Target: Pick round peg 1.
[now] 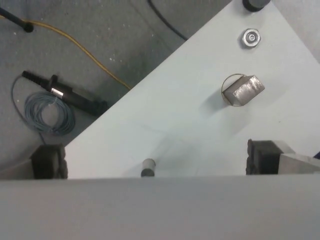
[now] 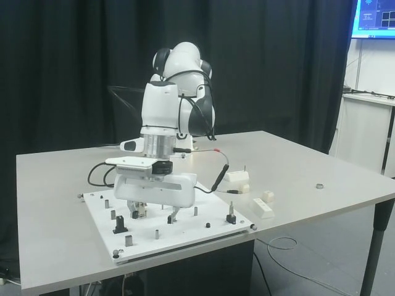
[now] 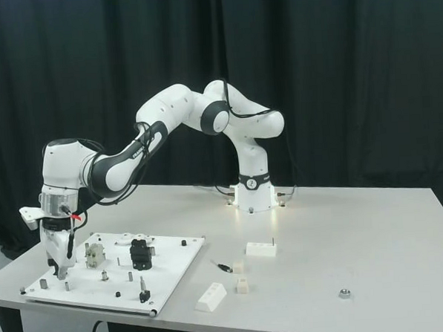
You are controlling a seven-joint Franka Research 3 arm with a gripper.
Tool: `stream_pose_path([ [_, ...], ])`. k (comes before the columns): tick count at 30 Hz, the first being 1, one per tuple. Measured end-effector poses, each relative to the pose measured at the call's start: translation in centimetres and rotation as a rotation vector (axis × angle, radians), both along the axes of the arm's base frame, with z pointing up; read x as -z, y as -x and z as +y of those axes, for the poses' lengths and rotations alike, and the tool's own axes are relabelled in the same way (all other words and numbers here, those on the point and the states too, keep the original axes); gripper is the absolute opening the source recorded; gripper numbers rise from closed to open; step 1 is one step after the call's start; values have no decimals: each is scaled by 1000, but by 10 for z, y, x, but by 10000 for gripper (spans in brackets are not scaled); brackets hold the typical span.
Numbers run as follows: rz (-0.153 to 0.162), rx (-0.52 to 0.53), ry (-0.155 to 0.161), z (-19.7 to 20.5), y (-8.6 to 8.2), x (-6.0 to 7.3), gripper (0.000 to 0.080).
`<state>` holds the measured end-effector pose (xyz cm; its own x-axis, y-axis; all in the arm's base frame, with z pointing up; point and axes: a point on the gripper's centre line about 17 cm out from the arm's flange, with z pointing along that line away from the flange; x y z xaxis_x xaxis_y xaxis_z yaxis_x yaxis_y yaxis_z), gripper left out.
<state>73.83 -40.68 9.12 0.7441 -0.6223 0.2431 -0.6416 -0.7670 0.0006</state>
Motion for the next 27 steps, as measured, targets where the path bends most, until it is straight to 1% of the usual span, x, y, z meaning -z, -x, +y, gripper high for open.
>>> stream_pose_path([
  [27, -4, 0, 6, -2, -1, -5, 800],
])
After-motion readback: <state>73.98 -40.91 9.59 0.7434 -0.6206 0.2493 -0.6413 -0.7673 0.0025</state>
